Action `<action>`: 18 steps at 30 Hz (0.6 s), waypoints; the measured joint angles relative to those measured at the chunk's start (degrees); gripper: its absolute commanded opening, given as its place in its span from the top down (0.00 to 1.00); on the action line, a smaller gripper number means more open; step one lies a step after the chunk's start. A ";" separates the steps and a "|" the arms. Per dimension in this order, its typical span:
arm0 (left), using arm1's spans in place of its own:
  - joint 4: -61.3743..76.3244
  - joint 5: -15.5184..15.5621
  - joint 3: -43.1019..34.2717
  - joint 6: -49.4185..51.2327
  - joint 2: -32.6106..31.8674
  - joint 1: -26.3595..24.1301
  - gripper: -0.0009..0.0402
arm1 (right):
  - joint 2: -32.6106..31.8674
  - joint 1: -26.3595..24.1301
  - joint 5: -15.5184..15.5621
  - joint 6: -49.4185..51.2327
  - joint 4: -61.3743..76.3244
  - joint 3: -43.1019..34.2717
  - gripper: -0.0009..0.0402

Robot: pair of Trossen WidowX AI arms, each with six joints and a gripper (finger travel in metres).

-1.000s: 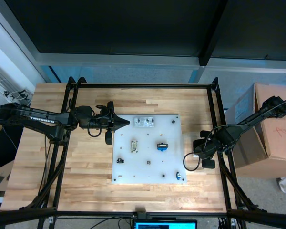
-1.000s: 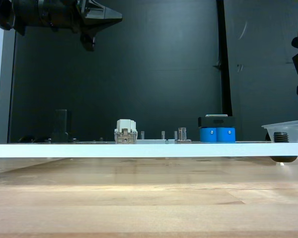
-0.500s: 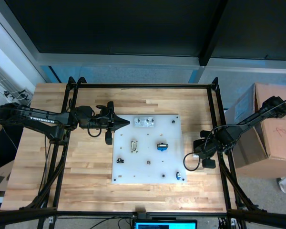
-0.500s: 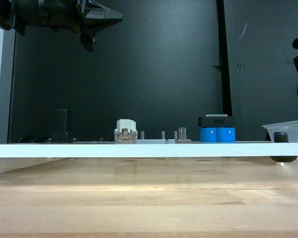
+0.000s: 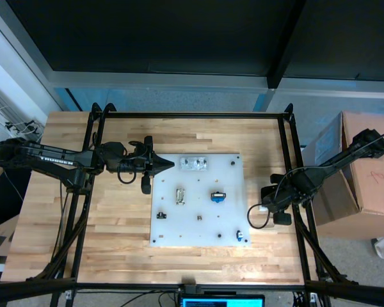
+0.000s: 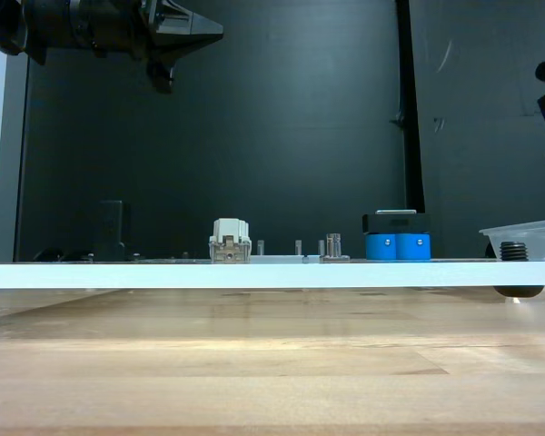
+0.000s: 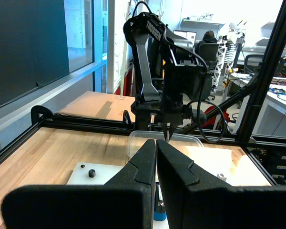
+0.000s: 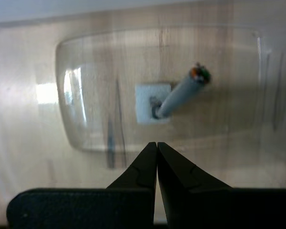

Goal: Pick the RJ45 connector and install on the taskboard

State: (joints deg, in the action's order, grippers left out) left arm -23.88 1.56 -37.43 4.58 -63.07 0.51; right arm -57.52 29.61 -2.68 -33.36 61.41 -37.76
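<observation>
Two pincers were pressed together, empty | left pincer (image 7: 156, 143) sat high over the far-left edge of the board (image 5: 179, 224) | right pincer (image 8: 157, 144) hung over the clear tray (image 8: 95, 129) right of it | plug (image 8: 152, 103) lay loose inside | looked light and hard: pinch its white body, not the wire stub (image 8: 181, 90)

both arms are black. the left arm (image 5: 51, 160) is a slim tube with white "trossen" lettering along it and a black cable looped under its wrist. the left gripper (image 5: 168, 165), at the board's (image 5: 179, 233) left edge, tapers to a sharp wedge, its two matte fingers (image 7: 143, 167) pressed together. the right arm (image 5: 333, 160) carries the same white lettering on one link, and a black cable loop (image 5: 255, 217) hangs by the right gripper (image 8: 156, 147), above the tray (image 8: 62, 86), whose fingers likewise meet in a point.
</observation>
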 measured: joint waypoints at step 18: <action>0.02 0.00 0.00 0.02 0.00 0.00 0.98 | 1.62 -0.11 1.20 0.74 17.77 -17.62 0.98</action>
State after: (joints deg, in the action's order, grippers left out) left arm -23.86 1.56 -37.43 4.60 -63.07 0.51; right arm -55.90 29.50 -1.48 -32.62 79.18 -55.37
